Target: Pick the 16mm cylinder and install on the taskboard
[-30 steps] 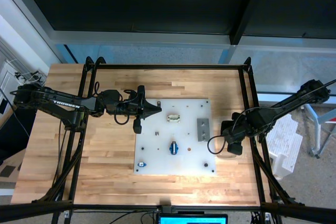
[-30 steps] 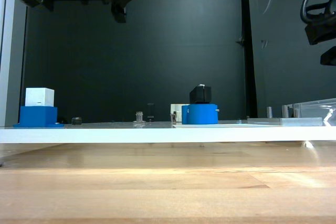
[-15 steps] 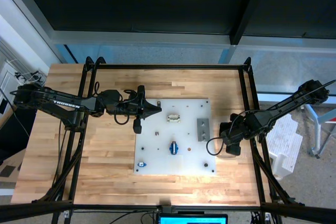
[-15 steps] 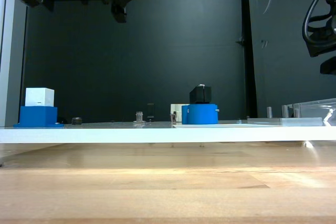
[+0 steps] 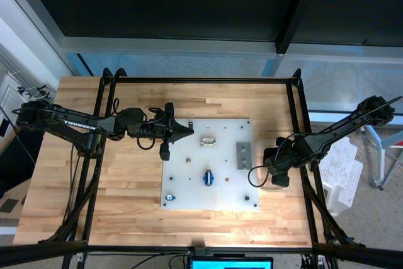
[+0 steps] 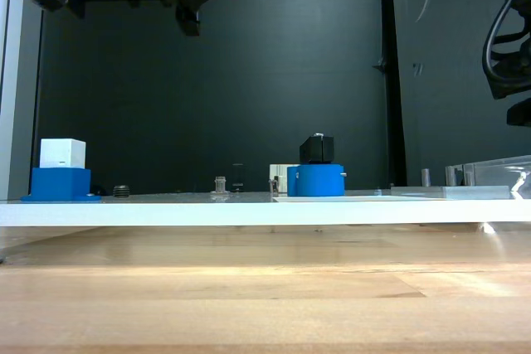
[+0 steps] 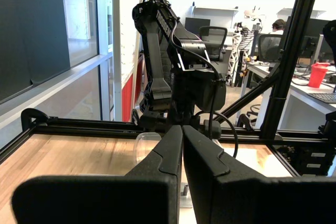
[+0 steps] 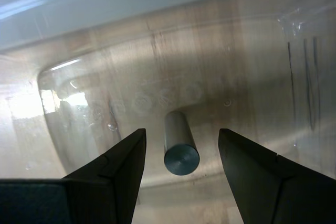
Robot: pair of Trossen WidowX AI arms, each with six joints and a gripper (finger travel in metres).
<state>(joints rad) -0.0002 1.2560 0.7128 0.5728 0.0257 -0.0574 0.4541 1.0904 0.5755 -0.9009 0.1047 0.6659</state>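
Observation:
The 16mm cylinder (image 8: 178,142), a short silver-grey peg, lies on its side inside a clear plastic tray (image 8: 94,103). My right gripper (image 8: 181,131) hangs open just above it, one finger on either side and neither touching it. From above, the right gripper (image 5: 276,179) sits just off the right edge of the white taskboard (image 5: 189,177). The cylinder itself is hidden in the high view. My left gripper (image 5: 190,130) is shut and empty, held high over the board's back left corner, and its closed fingertips (image 7: 182,129) point across the table.
On the board are a grey metal block (image 5: 243,154), a blue connector (image 5: 208,177), a beige connector (image 5: 208,142) and a small blue-and-white part (image 5: 169,199). The tray's (image 6: 498,167) rim rises at the board's right. A black frame (image 5: 301,155) surrounds the table.
The right gripper has shifted slightly over the tray, drifting a little to the right in the low view. The left arm has not moved.

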